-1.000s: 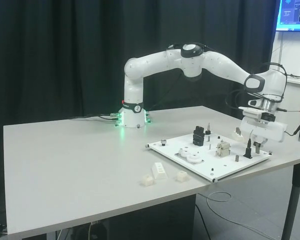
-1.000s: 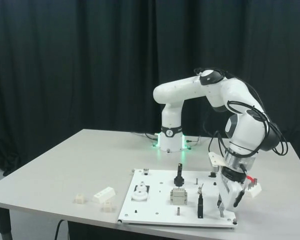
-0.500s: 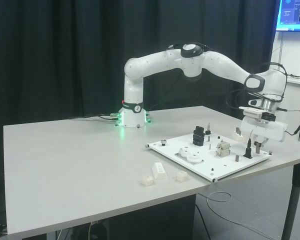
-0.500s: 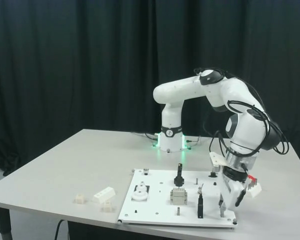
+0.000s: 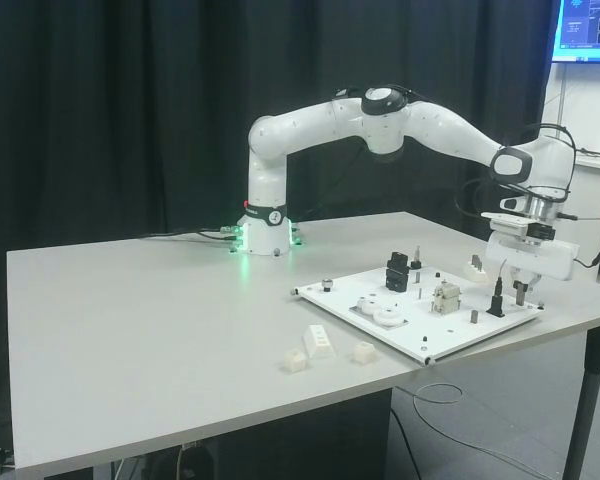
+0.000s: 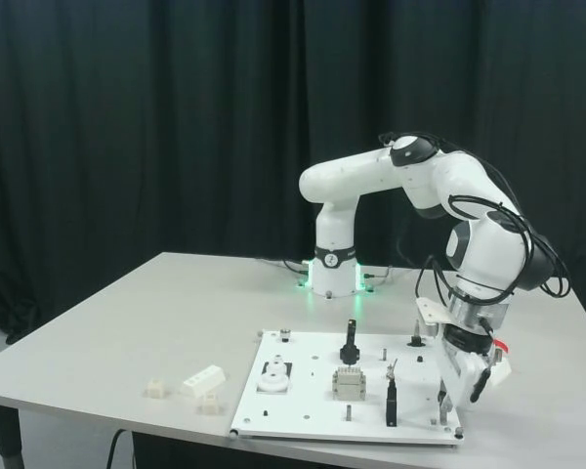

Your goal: Insert square peg 4.

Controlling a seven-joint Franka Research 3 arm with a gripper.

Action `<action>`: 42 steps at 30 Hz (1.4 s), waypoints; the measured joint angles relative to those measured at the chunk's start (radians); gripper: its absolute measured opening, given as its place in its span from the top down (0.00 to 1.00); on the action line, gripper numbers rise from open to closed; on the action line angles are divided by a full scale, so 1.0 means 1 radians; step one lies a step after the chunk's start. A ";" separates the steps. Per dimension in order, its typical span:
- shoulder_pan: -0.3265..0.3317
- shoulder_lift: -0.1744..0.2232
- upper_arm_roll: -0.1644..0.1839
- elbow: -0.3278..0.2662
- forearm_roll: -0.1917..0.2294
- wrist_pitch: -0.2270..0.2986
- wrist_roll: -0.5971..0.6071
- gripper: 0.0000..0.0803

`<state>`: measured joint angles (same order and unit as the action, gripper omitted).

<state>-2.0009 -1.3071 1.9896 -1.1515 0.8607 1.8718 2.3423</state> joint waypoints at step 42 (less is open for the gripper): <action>0.001 -0.003 -0.013 -0.004 -0.021 0.001 0.036 0.81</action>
<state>-1.9998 -1.3098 1.9765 -1.1556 0.8398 1.8728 2.3779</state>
